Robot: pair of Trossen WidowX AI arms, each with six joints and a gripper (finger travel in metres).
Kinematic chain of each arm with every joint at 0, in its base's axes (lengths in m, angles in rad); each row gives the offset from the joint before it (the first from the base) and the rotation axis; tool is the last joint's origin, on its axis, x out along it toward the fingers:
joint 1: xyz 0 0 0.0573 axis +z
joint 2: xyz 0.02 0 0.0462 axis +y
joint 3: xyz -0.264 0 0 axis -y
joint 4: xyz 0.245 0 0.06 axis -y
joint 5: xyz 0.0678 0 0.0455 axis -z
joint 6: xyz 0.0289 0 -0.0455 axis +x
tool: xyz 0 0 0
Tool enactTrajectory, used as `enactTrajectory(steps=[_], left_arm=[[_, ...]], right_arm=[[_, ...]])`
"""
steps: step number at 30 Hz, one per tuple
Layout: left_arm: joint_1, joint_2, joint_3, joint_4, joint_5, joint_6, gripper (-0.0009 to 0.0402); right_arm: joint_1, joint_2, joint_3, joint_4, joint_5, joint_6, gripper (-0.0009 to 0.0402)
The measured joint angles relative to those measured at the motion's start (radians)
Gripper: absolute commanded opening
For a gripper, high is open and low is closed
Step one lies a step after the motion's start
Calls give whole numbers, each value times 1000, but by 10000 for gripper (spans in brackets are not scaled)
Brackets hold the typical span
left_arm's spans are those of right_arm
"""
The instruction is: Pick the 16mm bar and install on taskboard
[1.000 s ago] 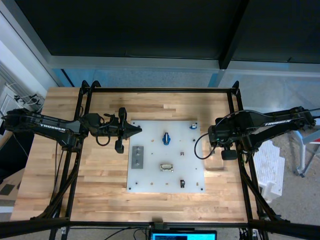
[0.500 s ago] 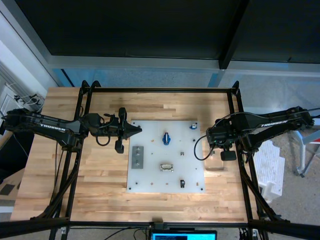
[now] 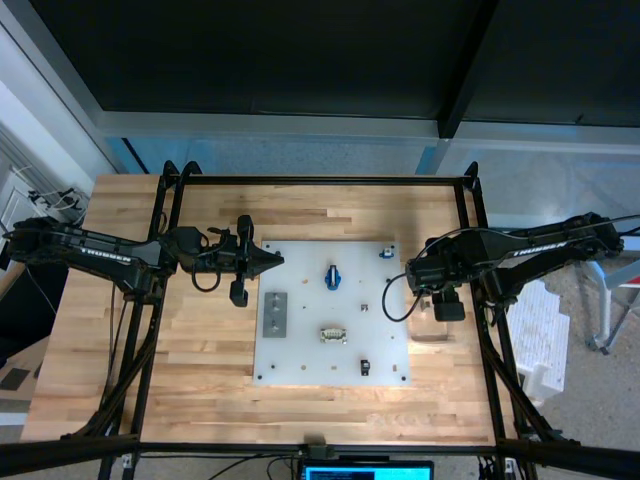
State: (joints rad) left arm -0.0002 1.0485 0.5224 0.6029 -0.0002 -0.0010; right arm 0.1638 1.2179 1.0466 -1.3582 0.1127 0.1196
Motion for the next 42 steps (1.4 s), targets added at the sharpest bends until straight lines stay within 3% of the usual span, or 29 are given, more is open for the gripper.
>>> enactTrajectory(steps=[12, 26, 31, 42], left_arm=[[0, 0, 0, 0, 0, 0, 0], [0, 0, 0, 0, 0, 0, 0], [0, 0, 0, 0, 0, 0, 0], [0, 0, 0, 0, 0, 0, 0]], right_arm=[[55, 2, -100, 92, -5, 51, 220], [71, 1, -179, 193, -12, 55, 220], [77, 0, -210, 227, -31, 59, 220], [85, -1, -267, 294, -29, 68, 220]])
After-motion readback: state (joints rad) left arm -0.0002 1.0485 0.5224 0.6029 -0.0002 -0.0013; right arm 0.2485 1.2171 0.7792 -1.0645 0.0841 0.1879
